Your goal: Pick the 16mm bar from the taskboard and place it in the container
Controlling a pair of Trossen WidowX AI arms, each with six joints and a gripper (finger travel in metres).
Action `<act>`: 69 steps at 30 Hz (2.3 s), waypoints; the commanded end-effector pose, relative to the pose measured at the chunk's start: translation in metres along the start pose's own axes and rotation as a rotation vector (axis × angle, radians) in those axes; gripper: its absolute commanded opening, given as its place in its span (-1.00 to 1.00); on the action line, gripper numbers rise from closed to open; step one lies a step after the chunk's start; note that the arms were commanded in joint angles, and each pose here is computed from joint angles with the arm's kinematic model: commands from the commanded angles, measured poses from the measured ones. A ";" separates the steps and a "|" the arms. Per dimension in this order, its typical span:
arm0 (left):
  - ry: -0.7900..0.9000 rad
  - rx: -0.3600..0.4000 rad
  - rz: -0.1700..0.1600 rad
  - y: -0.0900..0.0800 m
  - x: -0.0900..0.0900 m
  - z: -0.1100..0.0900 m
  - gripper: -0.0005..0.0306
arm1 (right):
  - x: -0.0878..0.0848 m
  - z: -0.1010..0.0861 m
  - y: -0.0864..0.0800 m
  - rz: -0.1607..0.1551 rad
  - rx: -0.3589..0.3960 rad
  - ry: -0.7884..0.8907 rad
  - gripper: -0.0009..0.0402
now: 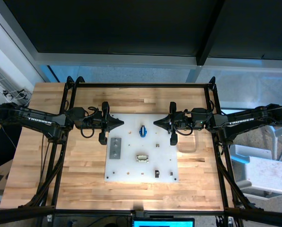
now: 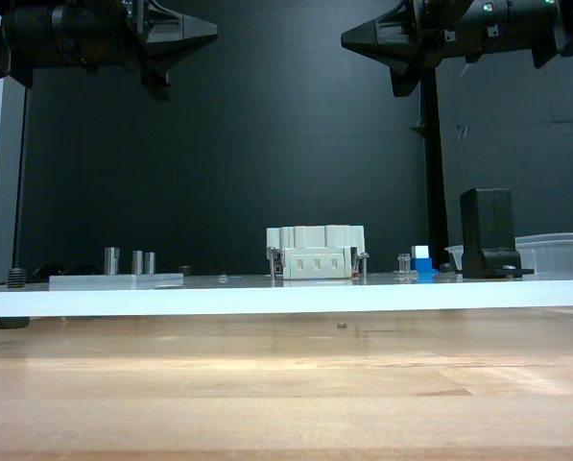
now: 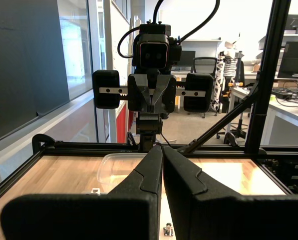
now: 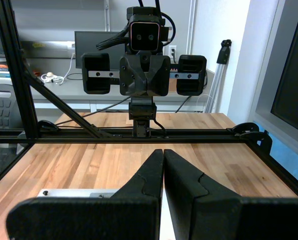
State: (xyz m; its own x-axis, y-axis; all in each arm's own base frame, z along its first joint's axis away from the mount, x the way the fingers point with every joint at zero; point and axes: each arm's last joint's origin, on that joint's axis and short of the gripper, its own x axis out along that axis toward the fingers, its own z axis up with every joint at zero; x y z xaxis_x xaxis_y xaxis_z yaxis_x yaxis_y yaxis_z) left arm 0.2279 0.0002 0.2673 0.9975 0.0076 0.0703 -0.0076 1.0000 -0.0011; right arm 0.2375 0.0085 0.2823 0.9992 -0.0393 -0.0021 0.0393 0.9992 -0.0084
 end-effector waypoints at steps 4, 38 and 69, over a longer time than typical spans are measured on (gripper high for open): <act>0.000 0.000 0.000 0.000 0.000 0.000 -0.96 | 0.000 0.006 -0.001 -0.041 0.054 -0.059 -0.96; 0.000 0.000 0.000 0.000 0.000 0.000 -0.96 | 0.002 0.021 0.015 0.063 0.088 0.379 -0.96; 0.000 0.000 0.000 0.000 0.000 0.000 -0.96 | 0.032 0.032 0.053 0.040 0.053 1.137 -0.96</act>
State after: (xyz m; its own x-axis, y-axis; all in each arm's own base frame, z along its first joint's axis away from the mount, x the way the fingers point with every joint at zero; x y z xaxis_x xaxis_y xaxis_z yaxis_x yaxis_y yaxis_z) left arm 0.2279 0.0002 0.2672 0.9975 0.0080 0.0696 -0.0080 1.0000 -0.0011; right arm 0.2709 0.0586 0.3140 0.4330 0.0349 -0.9007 0.0353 0.9978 0.0556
